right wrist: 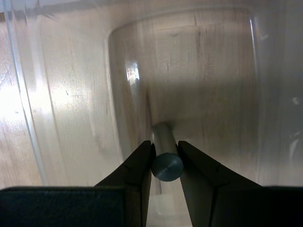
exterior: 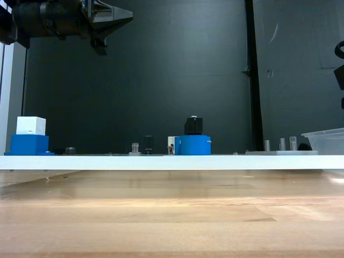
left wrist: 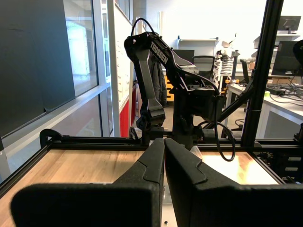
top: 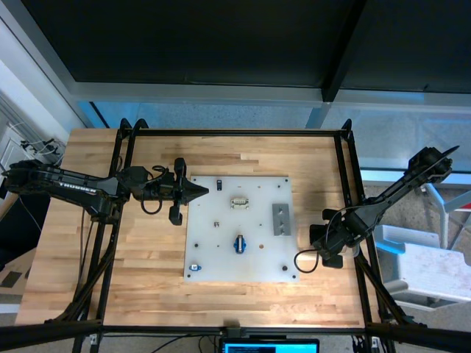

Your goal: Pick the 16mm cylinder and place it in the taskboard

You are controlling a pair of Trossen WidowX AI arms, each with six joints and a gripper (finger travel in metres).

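A grey metal cylinder (right wrist: pixel 167 166) sits between the fingers of my right gripper (right wrist: pixel 164 143), which is shut on its sides inside the clear plastic bin (right wrist: pixel 71 94). From above, the right gripper (top: pixel 333 248) hangs off the right edge of the white taskboard (top: pixel 221 250). The board carries a blue fitting (top: pixel 240 244) and a grey metal block (top: pixel 281 218). My left gripper (top: pixel 202 190) is shut and empty, held high over the board's left edge and pointing right. Its fingers (left wrist: pixel 156 161) are pressed together.
The clear bin (exterior: pixel 325 141) stands on the table right of the board. On the board are a blue block with a white cube (exterior: pixel 29 137), a blue round fitting (exterior: pixel 193 144) and short metal pegs (exterior: pixel 282 144). A black frame (top: pixel 346 169) surrounds the table.
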